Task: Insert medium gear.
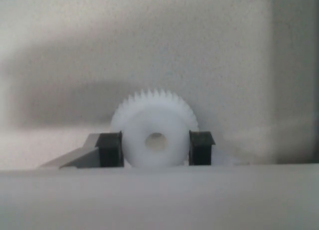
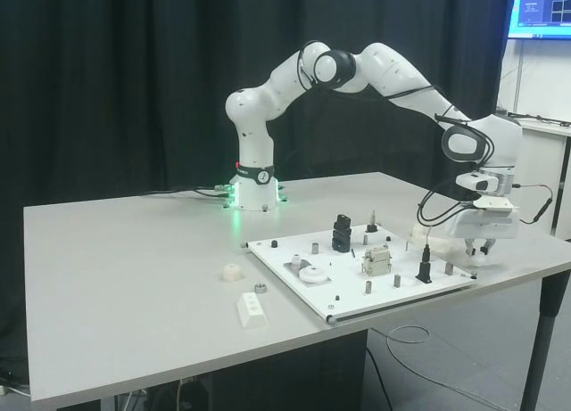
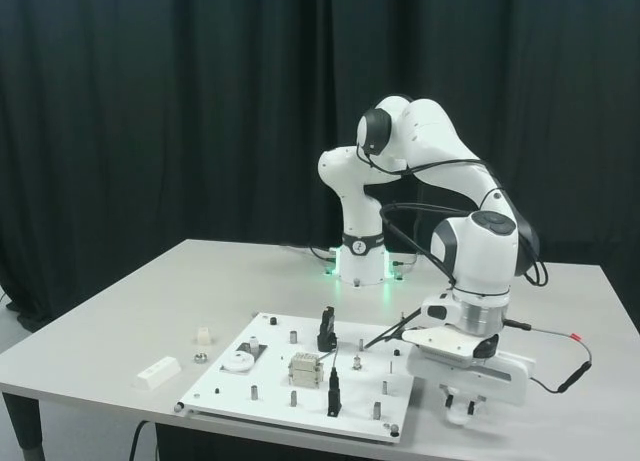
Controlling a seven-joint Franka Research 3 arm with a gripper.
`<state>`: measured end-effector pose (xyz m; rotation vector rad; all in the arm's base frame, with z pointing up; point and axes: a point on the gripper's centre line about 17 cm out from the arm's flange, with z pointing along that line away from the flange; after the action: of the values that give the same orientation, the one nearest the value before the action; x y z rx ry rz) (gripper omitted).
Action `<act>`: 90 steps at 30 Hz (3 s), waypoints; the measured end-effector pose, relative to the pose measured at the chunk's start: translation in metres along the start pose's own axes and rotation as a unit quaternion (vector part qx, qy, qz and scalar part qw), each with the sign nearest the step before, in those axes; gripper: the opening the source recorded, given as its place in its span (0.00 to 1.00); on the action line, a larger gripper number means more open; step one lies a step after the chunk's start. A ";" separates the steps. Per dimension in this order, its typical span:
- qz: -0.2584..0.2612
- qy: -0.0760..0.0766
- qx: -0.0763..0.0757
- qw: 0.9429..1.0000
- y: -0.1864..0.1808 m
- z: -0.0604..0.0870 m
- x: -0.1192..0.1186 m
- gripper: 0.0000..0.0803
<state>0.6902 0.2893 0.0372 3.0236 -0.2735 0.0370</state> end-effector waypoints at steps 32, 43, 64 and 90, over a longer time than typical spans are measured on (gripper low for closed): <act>0.006 0.002 0.000 1.000 0.007 -0.001 0.007 0.35; 0.006 0.003 0.000 1.000 0.007 -0.002 0.008 0.35; 0.004 0.001 0.000 1.000 0.007 -0.007 0.008 0.35; -0.044 -0.022 -0.045 0.998 0.052 -0.084 0.026 0.35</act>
<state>0.7051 0.2427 0.1270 2.9450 -0.1415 -0.0465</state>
